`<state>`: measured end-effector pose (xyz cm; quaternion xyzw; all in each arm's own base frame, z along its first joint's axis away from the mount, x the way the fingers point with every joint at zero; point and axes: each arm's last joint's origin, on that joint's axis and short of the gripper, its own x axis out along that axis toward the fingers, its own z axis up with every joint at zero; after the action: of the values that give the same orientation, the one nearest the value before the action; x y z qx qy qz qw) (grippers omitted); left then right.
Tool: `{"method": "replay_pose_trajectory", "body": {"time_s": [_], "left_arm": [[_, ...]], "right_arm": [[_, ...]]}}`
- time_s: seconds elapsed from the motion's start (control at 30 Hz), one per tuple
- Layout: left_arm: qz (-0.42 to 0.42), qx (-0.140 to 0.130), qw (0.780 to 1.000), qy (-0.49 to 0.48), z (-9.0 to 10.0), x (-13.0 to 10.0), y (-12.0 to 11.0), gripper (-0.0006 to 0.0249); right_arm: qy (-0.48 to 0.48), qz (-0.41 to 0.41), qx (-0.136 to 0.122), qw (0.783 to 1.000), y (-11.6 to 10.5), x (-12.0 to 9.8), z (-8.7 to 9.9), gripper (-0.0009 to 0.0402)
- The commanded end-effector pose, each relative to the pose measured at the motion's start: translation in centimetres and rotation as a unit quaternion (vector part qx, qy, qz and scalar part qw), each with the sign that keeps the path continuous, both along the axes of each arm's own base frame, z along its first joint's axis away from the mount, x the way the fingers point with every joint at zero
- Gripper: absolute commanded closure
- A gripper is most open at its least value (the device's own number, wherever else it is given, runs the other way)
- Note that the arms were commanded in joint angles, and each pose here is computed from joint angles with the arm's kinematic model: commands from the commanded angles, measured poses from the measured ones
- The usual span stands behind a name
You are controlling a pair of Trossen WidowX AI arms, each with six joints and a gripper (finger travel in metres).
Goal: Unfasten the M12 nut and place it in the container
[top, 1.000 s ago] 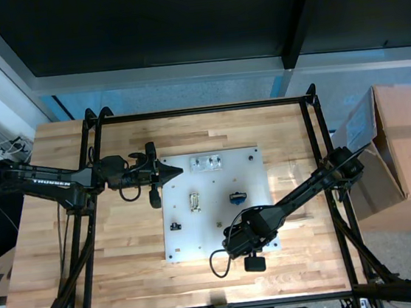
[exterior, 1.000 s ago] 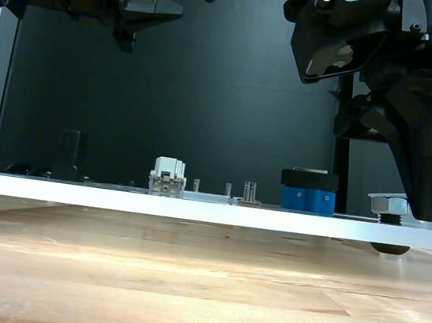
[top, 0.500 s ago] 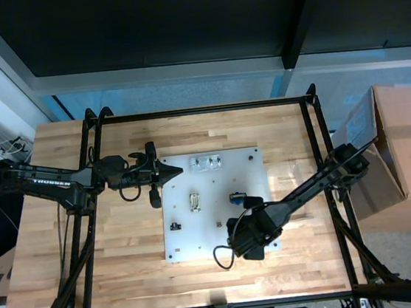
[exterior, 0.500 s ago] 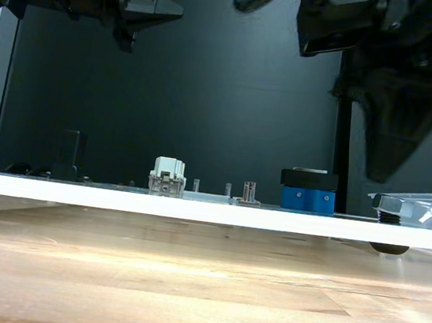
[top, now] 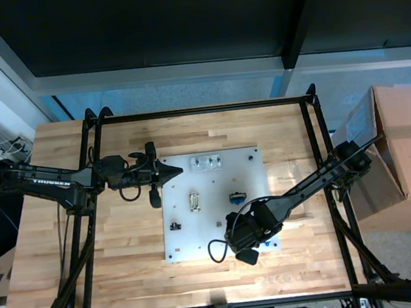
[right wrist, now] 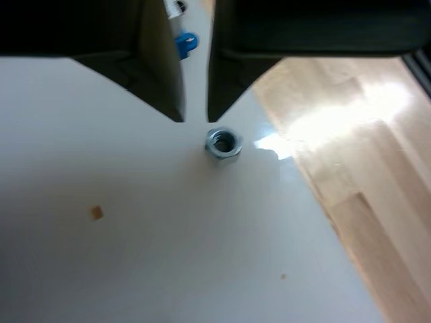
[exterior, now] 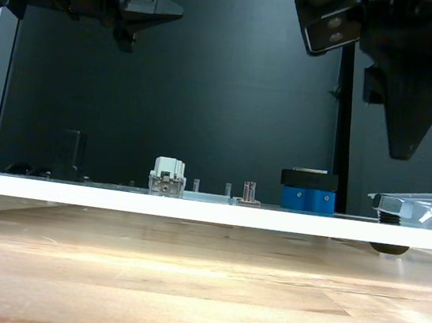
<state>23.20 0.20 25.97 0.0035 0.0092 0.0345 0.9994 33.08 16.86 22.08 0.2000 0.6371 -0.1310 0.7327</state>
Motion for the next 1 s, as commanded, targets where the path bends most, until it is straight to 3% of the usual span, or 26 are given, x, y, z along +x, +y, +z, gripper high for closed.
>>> {"method": "replay_pose_trajectory", "body": {"time_s": [0.03, 0.23, 0.43, 0.7, 1.0], "left_arm": [[0.000, 0.000, 1.000, 0.000, 0.0, 0.0, 0.0, 0.0243], [0.000, 0.000, 1.000, 0.000, 0.0, 0.0, 0.0, 0.0243], [0.000, 0.000, 1.000, 0.000, 0.0, 0.0, 0.0, 0.0243], [0.000, 0.000, 1.000, 0.000, 0.0, 0.0, 0.0, 0.0243], [0.000, 0.000, 1.000, 0.000, 0.0, 0.0, 0.0, 0.0243]], "right_arm": [[-0.004, -0.028, 0.006, 1.000, 0.1, 0.2, 0.2, 0.0260], [0.003, -0.071, 0.007, 0.997, 0.3, 0.5, -0.7, 0.0156], [0.009, -0.073, 0.002, 0.997, 0.6, 1.2, -2.4, 0.0128], [0.020, -0.071, -0.010, 0.997, 0.8, 1.6, -4.1, 0.0169], [0.019, -0.060, -0.011, 0.998, 0.8, 1.6, -4.0, 0.0289]]}}
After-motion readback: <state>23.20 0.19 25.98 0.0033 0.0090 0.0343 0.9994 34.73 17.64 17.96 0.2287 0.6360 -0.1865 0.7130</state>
